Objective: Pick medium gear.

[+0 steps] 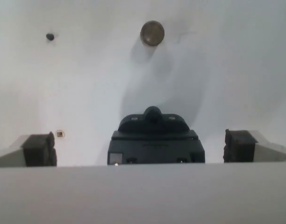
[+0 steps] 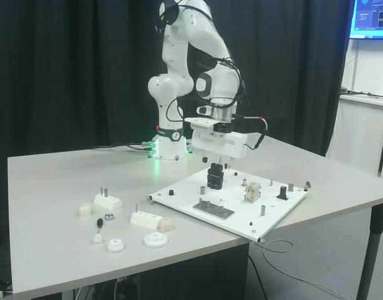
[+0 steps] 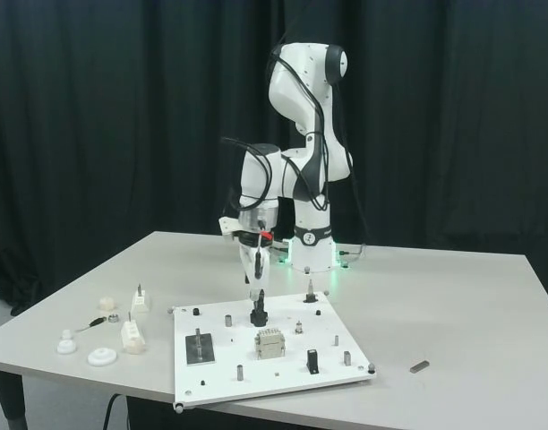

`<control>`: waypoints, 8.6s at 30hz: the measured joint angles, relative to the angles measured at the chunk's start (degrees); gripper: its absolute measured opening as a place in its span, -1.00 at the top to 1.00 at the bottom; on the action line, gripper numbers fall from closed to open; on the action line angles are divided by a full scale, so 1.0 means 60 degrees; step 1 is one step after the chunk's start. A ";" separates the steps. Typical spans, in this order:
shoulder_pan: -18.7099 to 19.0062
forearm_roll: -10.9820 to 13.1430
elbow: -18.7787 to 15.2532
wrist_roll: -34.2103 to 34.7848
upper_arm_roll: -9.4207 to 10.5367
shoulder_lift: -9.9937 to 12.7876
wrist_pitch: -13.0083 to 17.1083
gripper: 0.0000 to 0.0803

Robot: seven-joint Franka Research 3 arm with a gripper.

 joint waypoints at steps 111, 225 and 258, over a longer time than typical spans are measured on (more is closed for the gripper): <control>-0.4033 0.0201 0.4448 -1.3402 0.0138 0.3024 0.0672 -0.99; -0.8030 0.4048 1.4136 -1.8539 0.1586 1.0261 -0.3372 -0.99; -0.8053 0.4095 1.4178 -1.8536 0.1585 1.0426 -0.3214 0.02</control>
